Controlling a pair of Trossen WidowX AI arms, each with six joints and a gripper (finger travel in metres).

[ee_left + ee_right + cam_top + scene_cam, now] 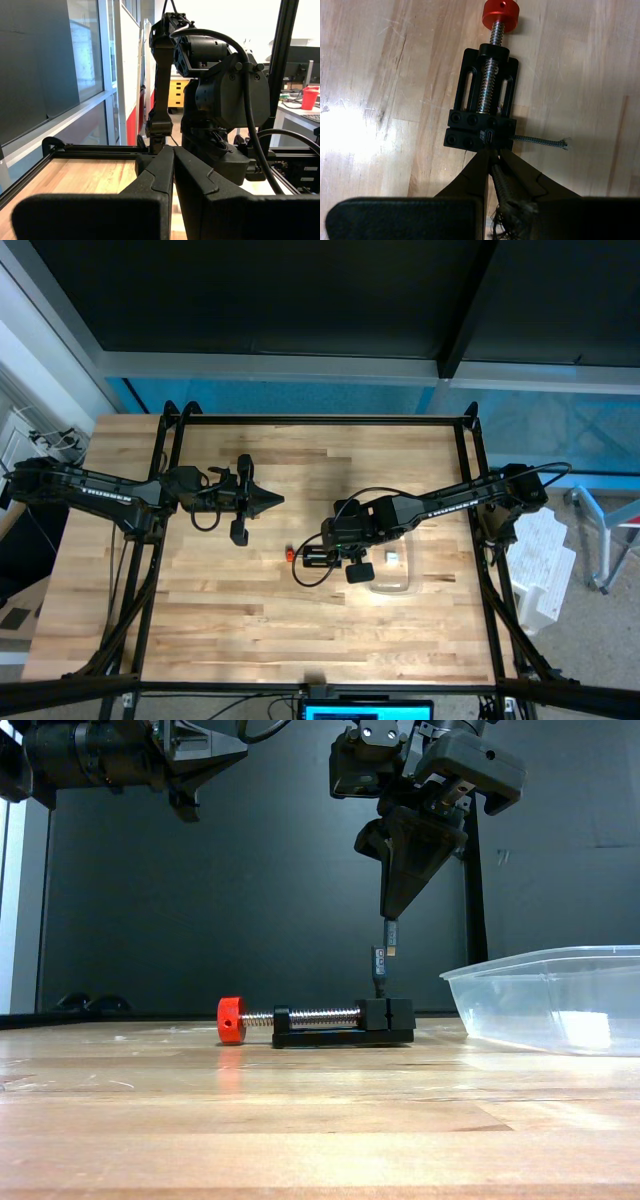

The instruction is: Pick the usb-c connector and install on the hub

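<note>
Hovering high over the left half of the table, my left gripper [278,500] has its fingers pressed together on nothing, well apart from the work. Toward the middle lies the small black screw vise [340,1020], red knob [231,1020] pointing left. It clamps the hub [490,135] with the port facing up and a short braided tail [540,142] trailing off to one side. Directly above it, my right gripper [388,912] points straight down, fingers pinching the usb-c connector [390,936] with its frayed cable running back between them. The plug hangs just over the port, not seated; I cannot tell whether it touches the rim.

My worry is alignment. From table height the plug looks slightly to the right of the hub's upright end, so pressing down could catch the port's edge, tip the plug in my grip or slide it up between my fingers.

At the right stands a clear plastic tub [540,1005], holding one small white item [392,557] that I cannot identify.
</note>
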